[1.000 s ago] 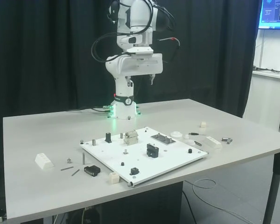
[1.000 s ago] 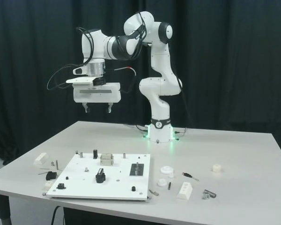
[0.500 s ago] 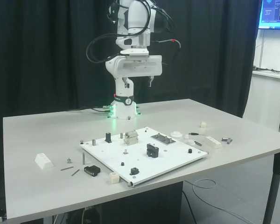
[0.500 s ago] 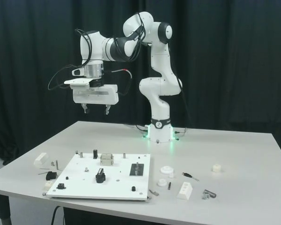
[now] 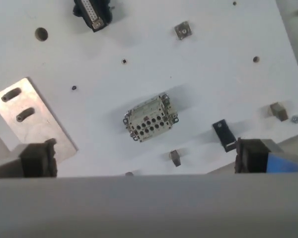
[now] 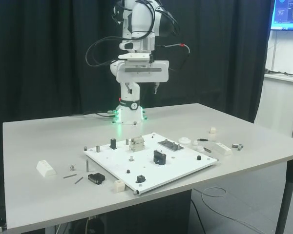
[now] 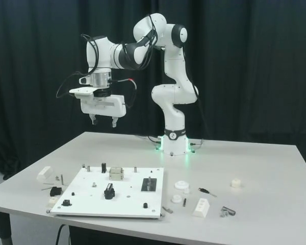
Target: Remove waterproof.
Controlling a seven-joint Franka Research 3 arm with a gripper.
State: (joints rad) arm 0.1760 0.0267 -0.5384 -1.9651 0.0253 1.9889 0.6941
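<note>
step: approach, no contact | gripper (image 7: 104,121) hung high above the white board (image 6: 185,168), fingers spread, holding nothing | waterproof connector (image 6: 136,143) sat near board's rear edge, untouched | next: we judged a straight descent, jaws astride it

Even overhead light fills the room; the white board (image 6: 151,161) reads bright against black curtains (image 7: 255,66). Parts cast soft shadows; the wrist view's housing blurs.

Grey multi-pin connector (image 5: 150,118) on white board (image 5: 213,34), fingertips (image 5: 38,159) apart
</note>
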